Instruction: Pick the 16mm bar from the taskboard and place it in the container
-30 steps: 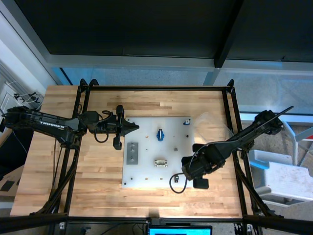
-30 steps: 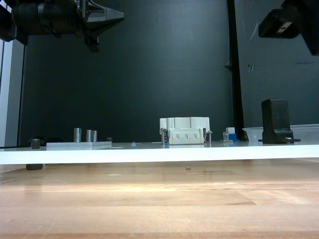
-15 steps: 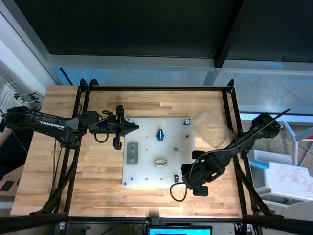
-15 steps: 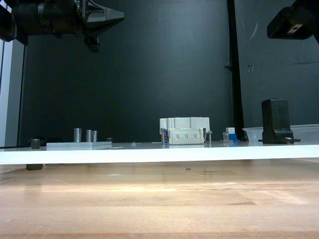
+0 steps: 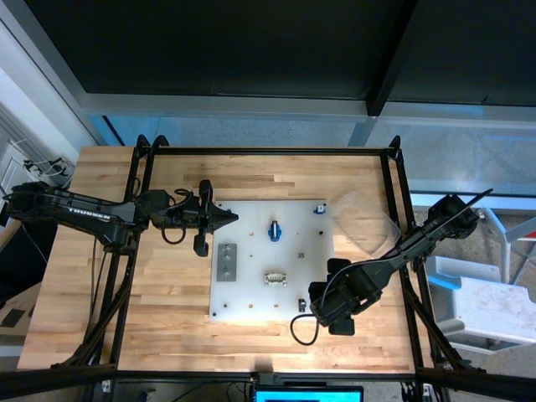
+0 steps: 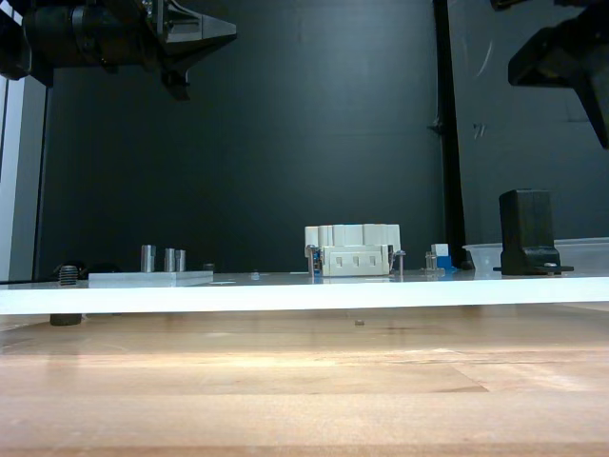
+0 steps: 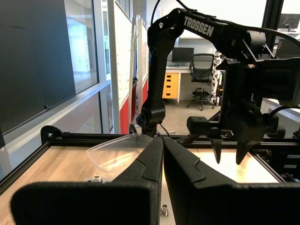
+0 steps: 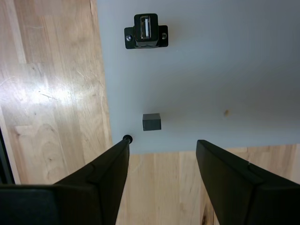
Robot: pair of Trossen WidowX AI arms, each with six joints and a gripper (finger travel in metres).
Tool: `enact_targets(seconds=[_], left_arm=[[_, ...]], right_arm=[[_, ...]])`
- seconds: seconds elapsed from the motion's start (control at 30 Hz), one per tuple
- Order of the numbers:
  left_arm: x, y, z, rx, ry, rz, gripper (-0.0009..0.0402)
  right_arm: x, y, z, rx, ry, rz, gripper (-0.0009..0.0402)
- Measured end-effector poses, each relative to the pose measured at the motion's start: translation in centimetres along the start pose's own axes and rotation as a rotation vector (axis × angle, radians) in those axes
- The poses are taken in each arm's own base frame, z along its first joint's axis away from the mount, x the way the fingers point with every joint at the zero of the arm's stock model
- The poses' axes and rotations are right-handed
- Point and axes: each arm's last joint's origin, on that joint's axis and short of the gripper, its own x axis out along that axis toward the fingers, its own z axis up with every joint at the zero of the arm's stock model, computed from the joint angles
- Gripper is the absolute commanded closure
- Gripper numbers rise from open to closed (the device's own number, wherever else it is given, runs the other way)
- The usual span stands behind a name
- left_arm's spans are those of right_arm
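The white taskboard (image 5: 251,289) lies mid-table with a grey metal block (image 5: 227,261) on its left part. Short metal bars (image 6: 148,258) stand on that block; I cannot tell which one is the 16mm bar. The clear container (image 5: 362,219) sits off the board's far right corner and also shows in the left wrist view (image 7: 119,152). My right gripper (image 5: 321,306) hovers open over the board's near right corner, above a small grey square (image 8: 151,121) and a black USB socket (image 8: 144,31). My left gripper (image 5: 229,218) hangs shut and empty, high over the board's far left edge.
A blue knob (image 5: 274,229) and a silver connector (image 5: 274,278) sit mid-board. The black socket mount (image 6: 526,233) stands tall at the board's right. Black frame rails (image 5: 402,218) bound the table. A white bin (image 5: 494,310) stands off the table to the right.
My right arm has drawn back toward the near edge and a little left, settling over the board's near right corner. The left arm has not moved.
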Motion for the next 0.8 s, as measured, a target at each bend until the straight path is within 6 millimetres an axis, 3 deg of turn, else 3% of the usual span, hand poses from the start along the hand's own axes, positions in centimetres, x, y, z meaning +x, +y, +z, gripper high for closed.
enact_targets(seconds=[0.23, 0.8], left_arm=[[0.0, 0.0, 0.0, 0.000, 0.000, 0.000, 0.0393], [0.0, 0.0, 0.0, 0.000, -0.001, 0.000, 0.0393]], right_arm=[[0.7, -0.1, -0.2, -0.010, -0.001, -0.003, 0.0152], [3.5, -0.3, -0.7, -0.023, -0.029, 0.017, 0.0153]])
